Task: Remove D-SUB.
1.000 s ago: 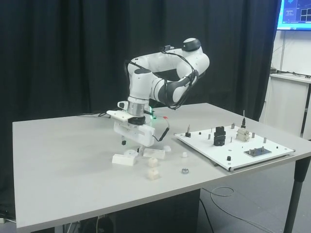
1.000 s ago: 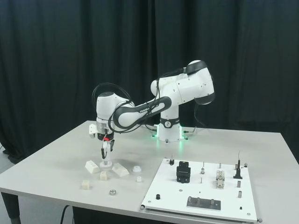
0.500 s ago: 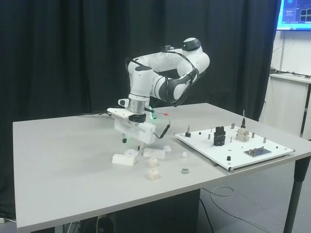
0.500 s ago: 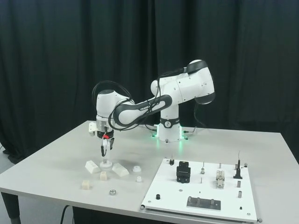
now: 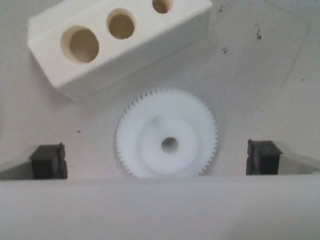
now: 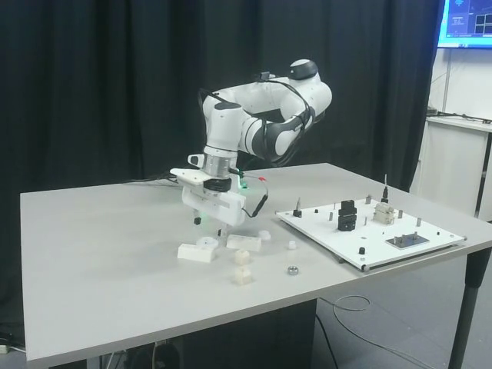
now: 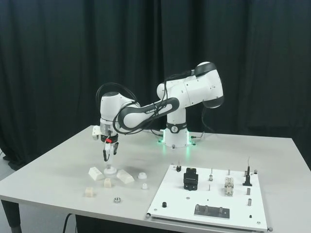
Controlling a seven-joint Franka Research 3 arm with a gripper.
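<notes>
Two black fingertips [image 5: 48,161] of the gripper [image 5: 156,160] stand wide apart, holding nothing, above a flat white toothed gear [image 5: 167,134] beside a white three-holed block [image 5: 117,37]. Which part on the white board [image 7: 209,196] is the D-SUB, and how it points, I cannot tell.

A white gear [image 5: 167,135] lies flat on the grey surface [image 6: 100,254], just beside a white block [image 5: 117,35] with three round holes. Other small white parts lie near it: a wedge-shaped block [image 7: 95,173], a second wedge-shaped block [image 7: 125,176], two small cubes [image 7: 90,191] [image 7: 107,183] and two small round pieces [image 7: 142,175] [image 7: 144,186]. A metal nut [image 7: 116,199] lies near the front edge. A black curtain [image 7: 48,63] hangs behind. A screen [image 6: 465,23] shows at the upper corner of the first room view.
</notes>
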